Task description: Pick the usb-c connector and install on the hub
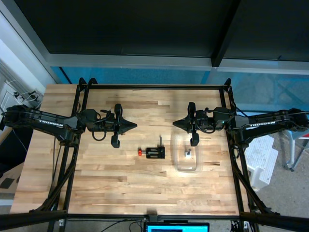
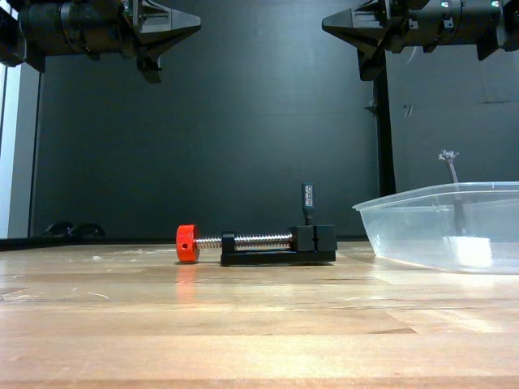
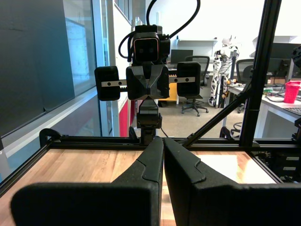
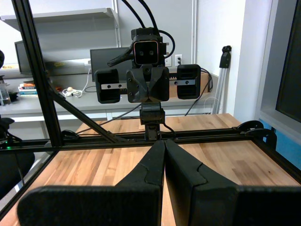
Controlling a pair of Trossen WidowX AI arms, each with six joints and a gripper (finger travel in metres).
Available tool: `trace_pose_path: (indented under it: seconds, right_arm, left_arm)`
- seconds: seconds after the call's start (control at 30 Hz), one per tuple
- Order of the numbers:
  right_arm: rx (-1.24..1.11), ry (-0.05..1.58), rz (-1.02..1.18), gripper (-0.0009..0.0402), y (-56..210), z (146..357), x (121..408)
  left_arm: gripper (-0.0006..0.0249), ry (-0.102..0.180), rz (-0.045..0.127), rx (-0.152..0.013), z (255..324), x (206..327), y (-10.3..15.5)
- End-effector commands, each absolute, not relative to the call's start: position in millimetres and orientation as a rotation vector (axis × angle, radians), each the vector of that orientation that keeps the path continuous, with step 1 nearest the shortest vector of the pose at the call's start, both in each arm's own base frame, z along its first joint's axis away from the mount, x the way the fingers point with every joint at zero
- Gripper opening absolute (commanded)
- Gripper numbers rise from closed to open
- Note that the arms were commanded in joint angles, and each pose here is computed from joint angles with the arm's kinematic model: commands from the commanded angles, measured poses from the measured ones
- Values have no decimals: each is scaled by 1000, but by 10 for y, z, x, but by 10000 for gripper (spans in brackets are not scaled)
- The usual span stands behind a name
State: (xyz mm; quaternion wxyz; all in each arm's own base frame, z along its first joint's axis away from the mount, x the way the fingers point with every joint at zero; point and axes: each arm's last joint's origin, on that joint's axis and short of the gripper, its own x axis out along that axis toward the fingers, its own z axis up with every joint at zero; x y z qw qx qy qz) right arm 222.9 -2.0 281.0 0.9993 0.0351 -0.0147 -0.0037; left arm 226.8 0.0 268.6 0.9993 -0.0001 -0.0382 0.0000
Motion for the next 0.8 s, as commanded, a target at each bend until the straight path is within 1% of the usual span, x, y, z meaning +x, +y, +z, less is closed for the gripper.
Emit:
trace_pose_path:
  seconds: [0.03, 0.63, 0.7, 0.8]
  right_arm:
    - [71, -29, -7, 0, -19, 2810, 2228]
    - [82, -30, -10, 0, -19, 2832, 2232]
    - [82, -2, -12, 0, -19, 2849, 2240]
    - [79, 95, -13, 0, -11, 2890, 2250]
  left_arm:
    - [0, -76, 0, 0, 2685, 2269, 0]
    - [0, -76, 1, 0, 2686, 2268, 1]
    - [0, -76, 0, 0, 2685, 2269, 0]
    - [0, -76, 0, 0, 2685, 2269, 0]
